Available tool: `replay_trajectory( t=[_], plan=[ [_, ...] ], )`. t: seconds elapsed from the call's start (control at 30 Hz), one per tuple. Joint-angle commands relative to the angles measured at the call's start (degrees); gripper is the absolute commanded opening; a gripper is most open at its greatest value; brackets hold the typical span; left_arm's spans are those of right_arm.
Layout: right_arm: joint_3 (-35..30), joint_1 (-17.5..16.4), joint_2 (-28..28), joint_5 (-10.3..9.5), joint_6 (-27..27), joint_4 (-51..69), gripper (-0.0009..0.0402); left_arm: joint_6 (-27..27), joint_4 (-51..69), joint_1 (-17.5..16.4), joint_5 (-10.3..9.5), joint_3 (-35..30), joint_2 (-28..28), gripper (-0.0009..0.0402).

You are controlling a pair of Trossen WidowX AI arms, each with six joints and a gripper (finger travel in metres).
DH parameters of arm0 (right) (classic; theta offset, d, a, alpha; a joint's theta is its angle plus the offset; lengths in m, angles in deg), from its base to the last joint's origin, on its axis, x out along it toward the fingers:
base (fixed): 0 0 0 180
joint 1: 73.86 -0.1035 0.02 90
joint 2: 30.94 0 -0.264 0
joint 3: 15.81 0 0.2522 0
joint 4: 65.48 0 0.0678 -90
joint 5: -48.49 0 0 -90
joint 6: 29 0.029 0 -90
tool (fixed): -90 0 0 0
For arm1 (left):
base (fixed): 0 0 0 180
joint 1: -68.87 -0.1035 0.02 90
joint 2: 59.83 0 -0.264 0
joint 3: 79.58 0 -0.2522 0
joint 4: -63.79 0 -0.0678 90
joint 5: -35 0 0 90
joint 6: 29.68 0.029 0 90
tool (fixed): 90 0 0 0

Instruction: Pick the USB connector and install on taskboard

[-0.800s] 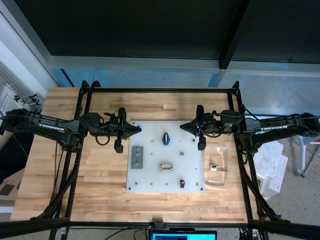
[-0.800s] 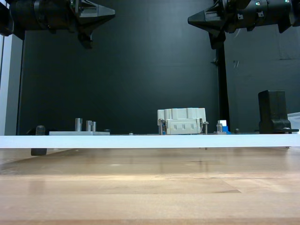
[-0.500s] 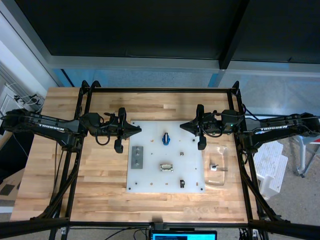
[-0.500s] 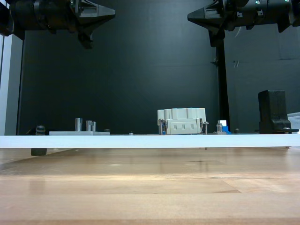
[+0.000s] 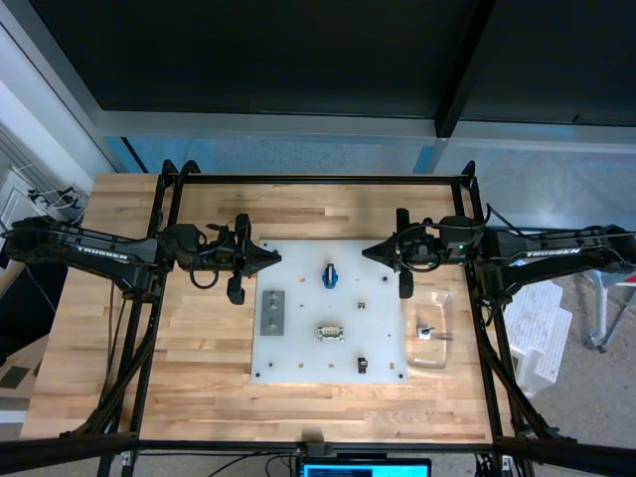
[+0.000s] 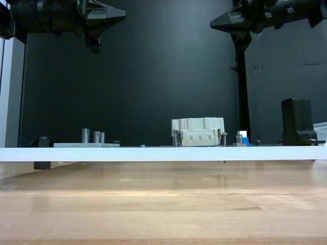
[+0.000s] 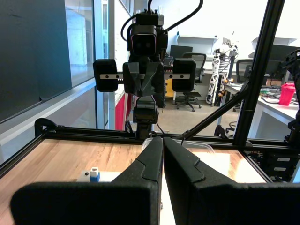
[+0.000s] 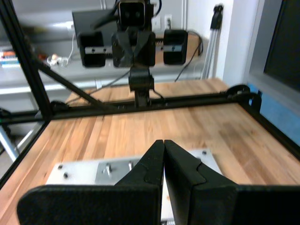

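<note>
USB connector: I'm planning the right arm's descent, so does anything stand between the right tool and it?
Nothing visible does. The right tool, shut, hovers above the taskboard over its far right part. The USB connector lies in the open clear tray beside the board. The left tool, shut, hovers over the far left corner.

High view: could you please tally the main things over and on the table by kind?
Taskboard: 1
Tray: 1
USB connector: 1, in the tray
Grippers: 2, both shut and raised: left gripper by the taskboard's far-left corner, right gripper toward its far-right corner
Total: 5
</note>
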State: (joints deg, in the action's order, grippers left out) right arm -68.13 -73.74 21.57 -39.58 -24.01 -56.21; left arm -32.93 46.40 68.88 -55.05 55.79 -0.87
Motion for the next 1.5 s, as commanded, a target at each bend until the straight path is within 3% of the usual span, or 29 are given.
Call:
replay_trajectory(
  t=[0.03, 0.13, 0.27, 0.4, 0.57, 0.77, 0.9, 1.5],
  plan=[
    [-1.88, -1.51, -1.7, 1.14, 0.79, 7.15, 0.0, 0.02, -0.02, -0.02, 0.0, 0.0, 0.0, 0.0],
    [-3.93, -3.41, -2.75, 4.61, 2.69, 15.52, 0.0, 0.02, -0.02, -0.02, 0.0, 0.0, 0.0, 0.0],
    [-6.08, -5.73, -3.5, 5.38, 5.18, 23.17, 0.0, 0.02, -0.02, -0.02, 0.0, 0.0, 0.0, 0.0],
    [-7.39, -9.49, -4.04, 8.76, 7.8, 28.98, 0.0, 0.02, -0.02, 0.0, 0.0, 0.0, 0.0, 0.0],
    [-8.96, -14.78, -4.15, 11.37, 12.07, 36.83, 0.0, 0.02, -0.02, -0.02, 0.0, 0.0, 0.0, 0.0],
    [-10.45, -22.1, -4.17, 16.48, 17.79, 45.09, 0.0, 0.02, -0.02, 0.0, 0.0, 0.0, 0.0, 0.0],
    [-11.78, -26.36, -4.15, 18.12, 22.1, 50.9, 0.0, 0.02, -0.02, -0.02, 0.0, 0.0, 0.0, 0.0],
    [-12.37, -39.52, -3.87, 18.1, 38.86, 67.23, 0.0, 0.02, -0.02, 0.0, 0.0, 0.0, 0.0, 0.0]
  ],
)
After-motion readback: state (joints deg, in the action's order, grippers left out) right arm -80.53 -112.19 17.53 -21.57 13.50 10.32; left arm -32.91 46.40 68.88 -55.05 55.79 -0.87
